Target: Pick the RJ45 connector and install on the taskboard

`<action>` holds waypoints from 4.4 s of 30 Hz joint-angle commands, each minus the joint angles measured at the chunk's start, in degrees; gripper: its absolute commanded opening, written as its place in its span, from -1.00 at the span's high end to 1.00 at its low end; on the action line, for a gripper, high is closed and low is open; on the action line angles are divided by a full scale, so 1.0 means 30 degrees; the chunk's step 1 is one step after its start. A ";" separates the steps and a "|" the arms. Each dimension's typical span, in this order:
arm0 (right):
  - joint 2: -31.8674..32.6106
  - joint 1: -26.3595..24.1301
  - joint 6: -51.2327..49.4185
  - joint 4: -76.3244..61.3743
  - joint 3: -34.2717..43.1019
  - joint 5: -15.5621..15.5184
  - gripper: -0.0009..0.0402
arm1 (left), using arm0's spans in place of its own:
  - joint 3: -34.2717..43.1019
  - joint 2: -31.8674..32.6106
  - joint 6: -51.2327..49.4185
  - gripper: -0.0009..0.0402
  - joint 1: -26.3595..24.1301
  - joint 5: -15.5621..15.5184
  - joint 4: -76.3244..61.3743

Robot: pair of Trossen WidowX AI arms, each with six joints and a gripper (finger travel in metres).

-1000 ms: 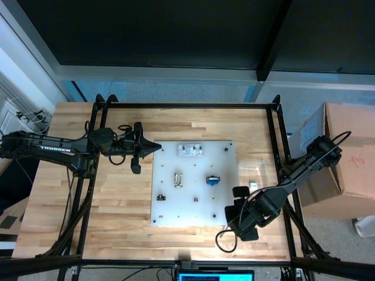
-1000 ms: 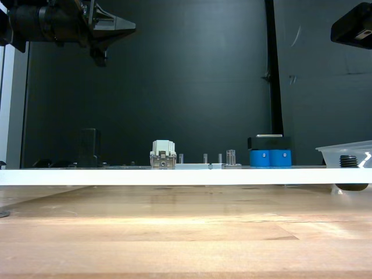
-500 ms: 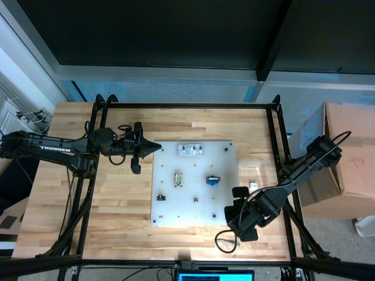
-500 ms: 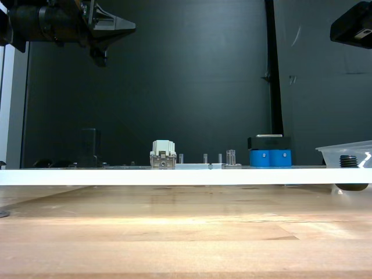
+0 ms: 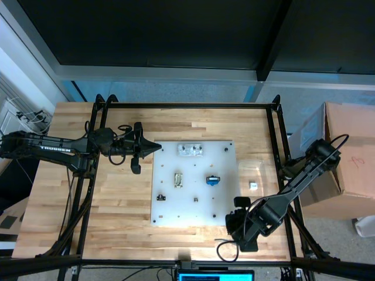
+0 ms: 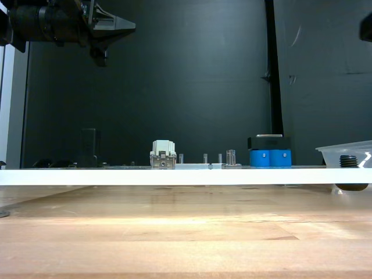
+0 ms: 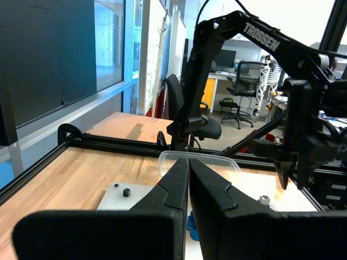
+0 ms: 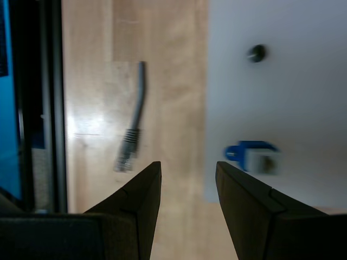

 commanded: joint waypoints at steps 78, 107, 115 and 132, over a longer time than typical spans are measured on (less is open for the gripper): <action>0.2339 0.2244 0.7723 0.4422 -0.1042 0.0539 0.96 | 0.0007 0.0000 0.0007 0.96 0.0000 0.0000 0.0000; 0.0087 -0.4575 0.4328 -0.2142 0.2637 0.9034 0.96 | 0.0051 0.0000 0.0000 0.96 0.0007 0.0000 0.0299; 0.0087 -0.6266 0.3264 -0.1909 0.3220 1.3712 0.96 | 0.0510 0.0131 -0.1384 0.95 -0.0007 -0.1202 0.0546; 0.0087 -0.9158 0.2630 0.1537 0.3249 1.8826 0.96 | 0.3861 0.4495 -0.4750 0.05 -0.0015 -0.3840 0.3293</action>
